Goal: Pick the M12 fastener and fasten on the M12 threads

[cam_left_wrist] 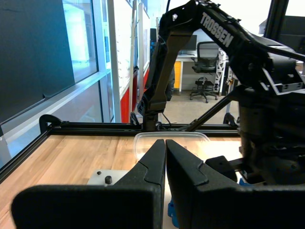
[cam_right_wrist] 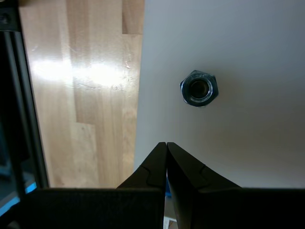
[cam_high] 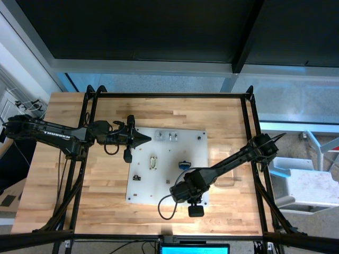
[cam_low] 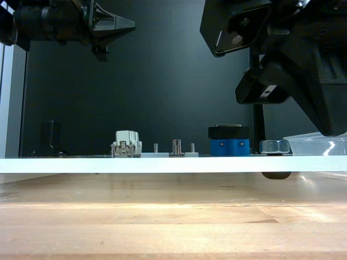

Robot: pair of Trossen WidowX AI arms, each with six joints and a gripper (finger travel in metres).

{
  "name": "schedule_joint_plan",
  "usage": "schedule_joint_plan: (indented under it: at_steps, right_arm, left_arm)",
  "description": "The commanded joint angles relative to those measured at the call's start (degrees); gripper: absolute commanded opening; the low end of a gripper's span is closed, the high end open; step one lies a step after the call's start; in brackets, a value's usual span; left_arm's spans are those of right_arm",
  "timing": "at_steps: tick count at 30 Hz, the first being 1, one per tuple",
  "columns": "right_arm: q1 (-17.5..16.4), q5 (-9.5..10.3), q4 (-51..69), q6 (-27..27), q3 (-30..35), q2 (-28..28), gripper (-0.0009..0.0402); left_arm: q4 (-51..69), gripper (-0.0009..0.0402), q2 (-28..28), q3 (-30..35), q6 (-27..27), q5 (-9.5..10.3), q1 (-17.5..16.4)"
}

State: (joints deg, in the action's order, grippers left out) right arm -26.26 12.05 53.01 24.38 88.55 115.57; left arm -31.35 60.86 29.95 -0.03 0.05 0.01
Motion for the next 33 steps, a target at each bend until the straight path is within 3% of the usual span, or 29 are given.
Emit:
schedule_joint_plan:
  at_steps: [1,4,6,10,22,25,29,31,33]
  right_arm:
    - [0.0,-4.66,-0.1,1.5,0.0,-0.1,0.0000]
    - [0.0,-8.72,-0.2,3.1,0.0,0.0,0.0000]
    - [0.0,-10.21,-0.6,4.0,0.0,0.1,0.0000]
    - [0.0,-11.04,-1.3,4.7,0.0,0.2,0.0000]
    - [0.0,-10.93,-2.7,5.5,0.0,1.2,0.0000]
    - [0.0,-7.98,-3.1,5.2,0.3,1.1,0.0000]
    - [0.0,2.43,-4.7,2.1,0.5,1.0,0.0000]
    - [0.0,4.09,-4.3,1.9,0.5,0.9,0.0000]
    - [0.0,4.11,-4.1,1.9,0.5,0.8,0.0000]
  left_arm:
    - [-0.1,0.0000,0.0,0.0,0.0,-0.02,0.0]
    - [0.0,0.0000,0.0,0.0,0.0,-0.02,0.0]
    - [0.0,0.0000,0.0,0.0,0.0,-0.04,0.0]
    - [0.0,0.0000,0.0,0.0,0.0,-0.02,0.0]
    - [0.0,0.0000,0.0,0.0,0.0,-0.04,0.0]
    - [0.0,0.0000,0.0,0.0,0.0,-0.02,0.0]
    - [0.0,0.0000,0.0,0.0,0.0,-0.04,0.0]
    - [0.0,0.0000,0.0,0.0,0.0,-0.02,0.0]
    - [0.0,0.0000,0.0,0.0,0.0,-0.04,0.0]
